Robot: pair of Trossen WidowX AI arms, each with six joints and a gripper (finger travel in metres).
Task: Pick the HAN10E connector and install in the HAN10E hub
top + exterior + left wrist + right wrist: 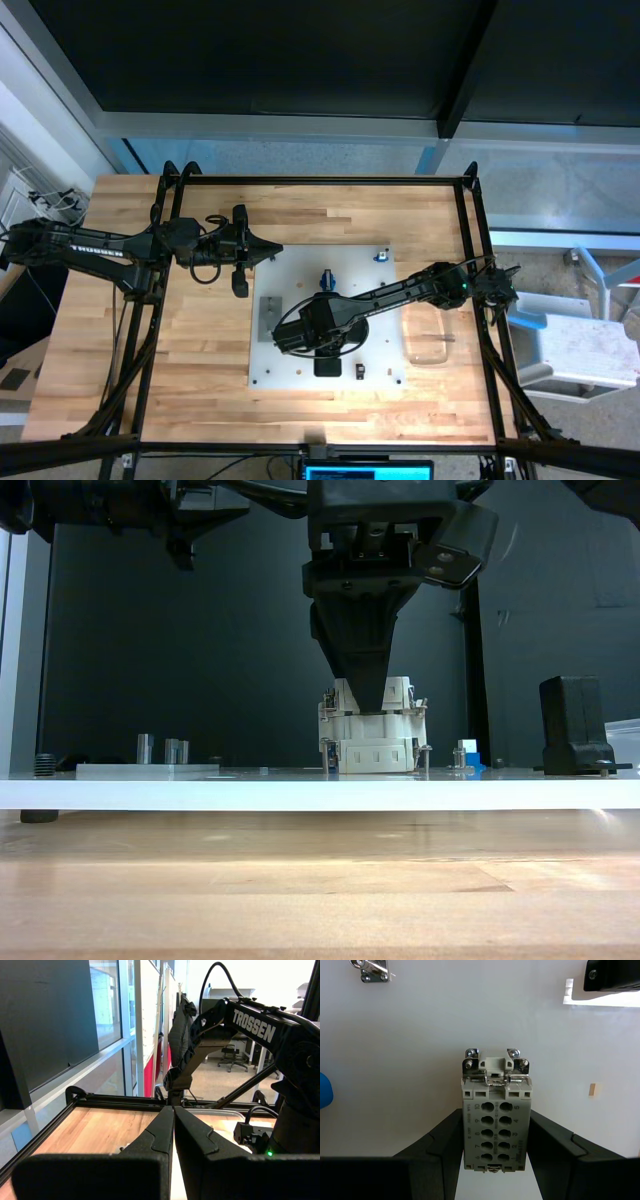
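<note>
Facing up, long axis level, the HAN10E connector (493, 1130) sits on the HAN10E hub (375, 753), pinched by the down-pointing right gripper (495, 1115); the left gripper (268, 248), closed and empty, hovers left of the hub.

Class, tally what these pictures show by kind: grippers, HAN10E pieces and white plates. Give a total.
Grippers: 2 (left gripper shut, above the table beyond the plate; right gripper shut on the connector)
HAN10E pieces: 2 (connector, hub)
Plates: 1
Total: 5

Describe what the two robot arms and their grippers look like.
Both arms are black with white TROSSEN lettering and looping black cables. The left gripper, by the white plate's far left corner, has tapered black fingers; the right gripper, over the plate astride the connector, matches.
</note>
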